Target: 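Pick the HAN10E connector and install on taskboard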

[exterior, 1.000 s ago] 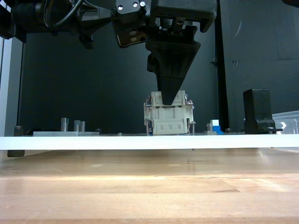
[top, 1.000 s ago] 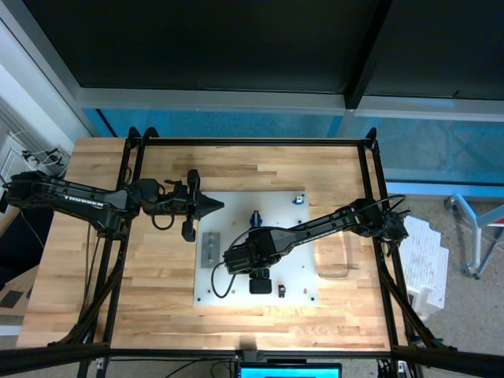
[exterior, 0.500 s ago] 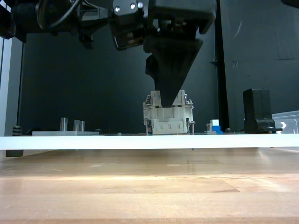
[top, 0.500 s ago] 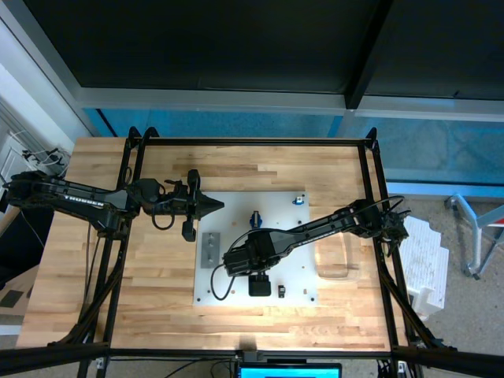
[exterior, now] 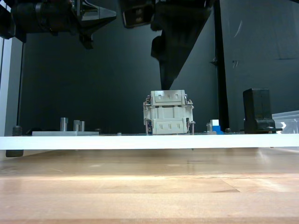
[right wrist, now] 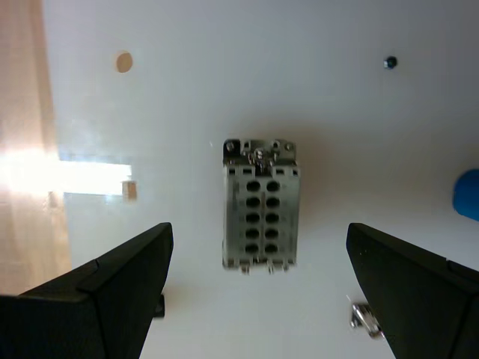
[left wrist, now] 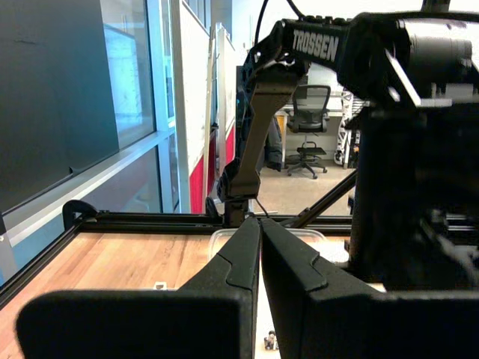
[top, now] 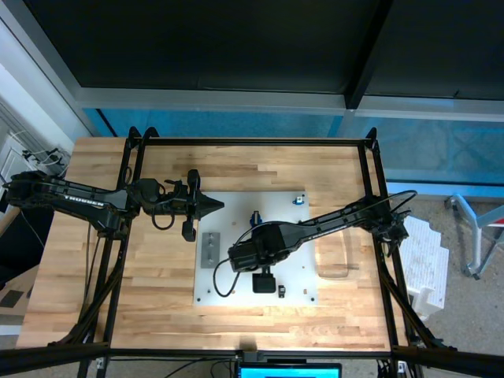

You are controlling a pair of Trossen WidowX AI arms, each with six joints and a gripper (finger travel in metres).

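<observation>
Tabletop [top: 118,299] quiet, taskboard [top: 276,206] square, and the right hand [right wrist: 259,228] has lifted clear, fingers wide apart, leaving the connector [right wrist: 260,213] standing seated on the taskboard; install looks done. Left hand [top: 214,205] parked at its far-left corner, fingers together

White "TROSSEN" lettering runs along a black link of the right arm [left wrist: 322,45].

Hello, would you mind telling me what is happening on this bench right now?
The right end effector hangs open directly above the HAN10E connector, not gripping it. The connector sits in its beige socket on the taskboard, apparently installed. The left end effector is shut, idle near the board's far left corner.
</observation>
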